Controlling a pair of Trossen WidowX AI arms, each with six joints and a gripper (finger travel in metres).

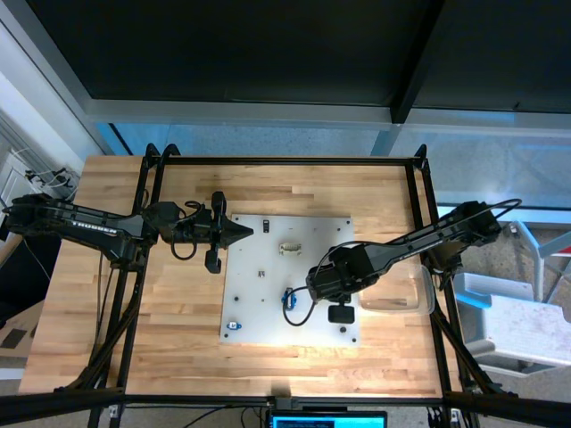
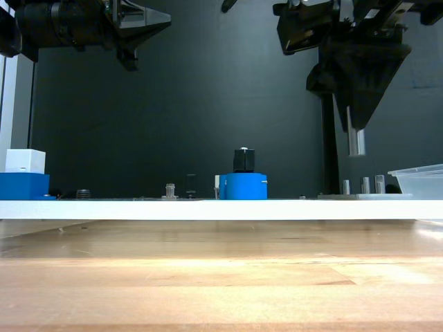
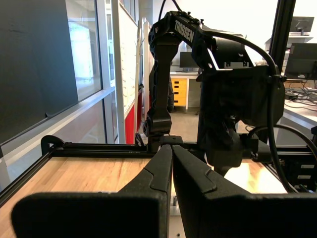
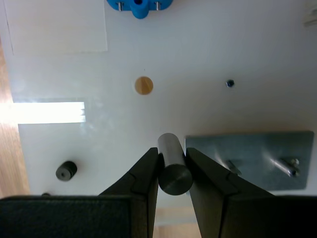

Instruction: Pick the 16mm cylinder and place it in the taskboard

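Wooden desk (image 1: 107, 294) w/ a black frame round it and a dark wall behind; the white taskboard (image 1: 268, 308) lies flat at mid-frame in the high view. Right arm reaches in from frame right over the board's right half. Its right pincer (image 4: 172, 157) points straight down, pinching the 16mm cylinder (image 4: 174, 172) btwn both fingers. That's a dark grey metal peg, gripped by its sides. In the low view this pincer hangs well above the board, at upper right of the frame. Below it in the wrist view: a grey metal plate (image 4: 257, 158) w/ two pins, just beside the peg; a round hole (image 4: 143, 85) showing wood, apart from the peg; a small black knob (image 4: 66, 170); a blue connector (image 4: 139, 6) farther off. Clear plastic tray (image 1: 406, 299) sits on the desk just off the board's right edge. Left pincer (image 3: 171, 153) is pressed together, fingers meeting, held level and high near the board's upper-left corner in the high view, pointing toward frame right. Low view also shows a blue block (image 2: 246, 185) w/ a black cap (image 2: 243, 160) on the board at mid-frame, and a white cube (image 2: 25, 161) on a blue base (image 2: 24, 185) at far left.
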